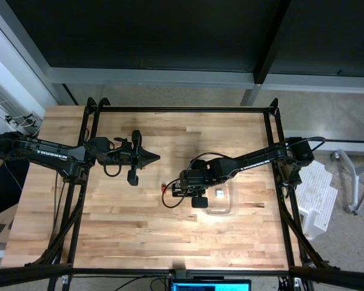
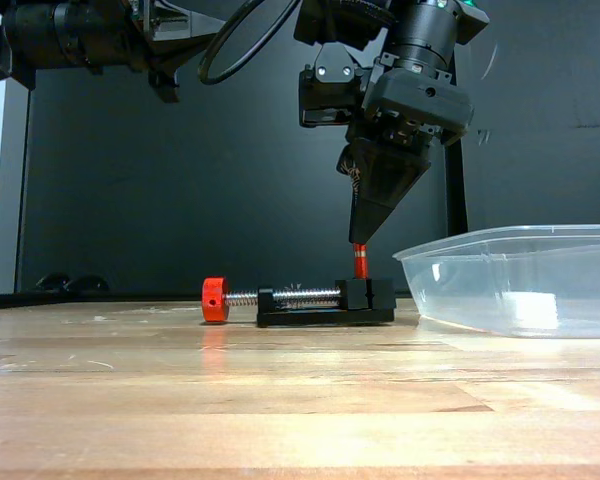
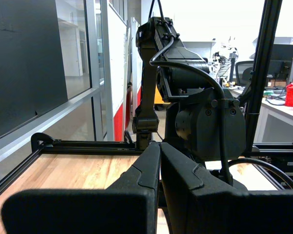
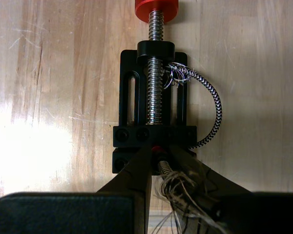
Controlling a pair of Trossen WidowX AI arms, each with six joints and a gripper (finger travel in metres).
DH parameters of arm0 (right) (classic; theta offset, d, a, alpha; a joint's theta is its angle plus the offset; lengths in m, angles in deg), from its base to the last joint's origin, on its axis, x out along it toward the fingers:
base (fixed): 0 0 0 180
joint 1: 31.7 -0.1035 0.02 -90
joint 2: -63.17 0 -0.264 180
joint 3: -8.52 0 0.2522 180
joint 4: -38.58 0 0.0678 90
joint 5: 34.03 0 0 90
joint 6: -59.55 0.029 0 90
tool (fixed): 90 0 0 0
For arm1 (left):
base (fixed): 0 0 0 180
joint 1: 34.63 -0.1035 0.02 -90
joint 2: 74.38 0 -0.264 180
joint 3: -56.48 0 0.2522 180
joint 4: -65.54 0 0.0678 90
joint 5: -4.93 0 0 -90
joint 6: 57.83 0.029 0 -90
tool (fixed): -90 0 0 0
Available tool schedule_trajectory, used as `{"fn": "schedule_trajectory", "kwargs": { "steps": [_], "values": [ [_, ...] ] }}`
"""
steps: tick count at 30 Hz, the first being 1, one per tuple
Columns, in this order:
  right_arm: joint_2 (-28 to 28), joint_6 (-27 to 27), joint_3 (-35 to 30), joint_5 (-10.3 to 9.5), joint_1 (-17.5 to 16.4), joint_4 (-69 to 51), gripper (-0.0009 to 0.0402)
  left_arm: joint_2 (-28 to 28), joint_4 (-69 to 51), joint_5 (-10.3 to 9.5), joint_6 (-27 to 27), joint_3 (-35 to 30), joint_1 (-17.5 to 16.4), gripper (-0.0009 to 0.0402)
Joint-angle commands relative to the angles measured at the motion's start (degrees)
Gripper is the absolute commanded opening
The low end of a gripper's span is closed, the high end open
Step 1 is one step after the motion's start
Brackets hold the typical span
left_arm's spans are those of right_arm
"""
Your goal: Remove the RCA connector from the receptacle and place in the container
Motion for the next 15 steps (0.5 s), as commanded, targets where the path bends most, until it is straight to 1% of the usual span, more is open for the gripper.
{"fn": "schedule_trajectory", "kwargs": {
  "steps": [1, 6, 15],
  "values": [
    [1.55, 0.02, -0.04, 0.02, 0.0, 0.07, 0.0004, 0.0, 0.0, 0.0, 0.0, 0.0, 0.0, 0.0],
    [4.83, 0.0, -0.26, 0.02, 0.0, -0.31, 0.0004, 0.0, 0.0, 0.0, 0.0, 0.0, 0.0, 0.0],
    [9.68, -0.17, -3.91, 0.02, 0.0, -2.78, 0.0004, 0.0, 0.0, 0.0, 0.0, 0.0, -0.02, 0.0]
  ]
}}
